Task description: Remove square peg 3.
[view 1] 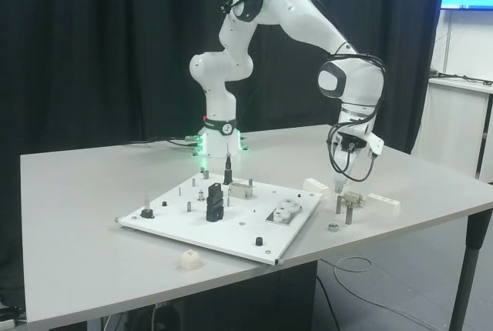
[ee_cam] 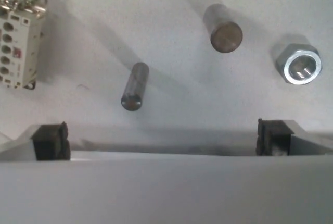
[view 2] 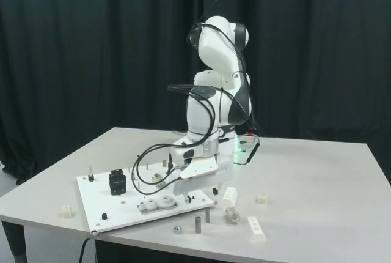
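Grey table [view 1: 77, 192], black curtains [view 1: 100, 54], a white board [view 1: 231, 239] near the table's front edge. I have the gripper [ee_cam: 161, 140] beside the board, fingers spread wide and empty, above an upright thin round peg [ee_cam: 135, 86], a thick round peg [ee_cam: 223, 28], a nut [ee_cam: 297, 63] and a connector [ee_cam: 18, 41]. I cannot tell which piece is square peg 3, nor where it sits or how its long axis runs.

Connector [ee_cam: 18, 39] cut off at edge.
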Controlling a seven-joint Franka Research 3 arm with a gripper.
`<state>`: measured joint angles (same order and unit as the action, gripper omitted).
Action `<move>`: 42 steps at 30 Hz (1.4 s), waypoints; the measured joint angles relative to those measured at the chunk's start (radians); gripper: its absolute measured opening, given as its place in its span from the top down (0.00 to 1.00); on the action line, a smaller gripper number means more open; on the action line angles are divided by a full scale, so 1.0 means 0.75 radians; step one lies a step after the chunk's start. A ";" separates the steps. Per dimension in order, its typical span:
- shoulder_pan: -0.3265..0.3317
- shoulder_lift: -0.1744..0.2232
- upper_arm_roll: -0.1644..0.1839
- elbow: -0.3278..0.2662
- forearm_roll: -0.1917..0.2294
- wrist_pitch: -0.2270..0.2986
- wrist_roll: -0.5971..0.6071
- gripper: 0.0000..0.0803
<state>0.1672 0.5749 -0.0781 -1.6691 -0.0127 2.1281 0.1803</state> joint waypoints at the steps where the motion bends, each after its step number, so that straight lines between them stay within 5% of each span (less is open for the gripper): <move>1: 0.000 0.000 0.000 0.001 0.000 -0.001 0.000 0.00; 26: 0.000 0.000 -0.007 0.040 -0.015 -0.058 -0.012 0.00; 42: -0.003 -0.022 -0.036 0.035 -0.123 -0.208 -0.074 0.00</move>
<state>0.1649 0.5587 -0.1053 -1.6430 -0.1048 1.9722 0.1249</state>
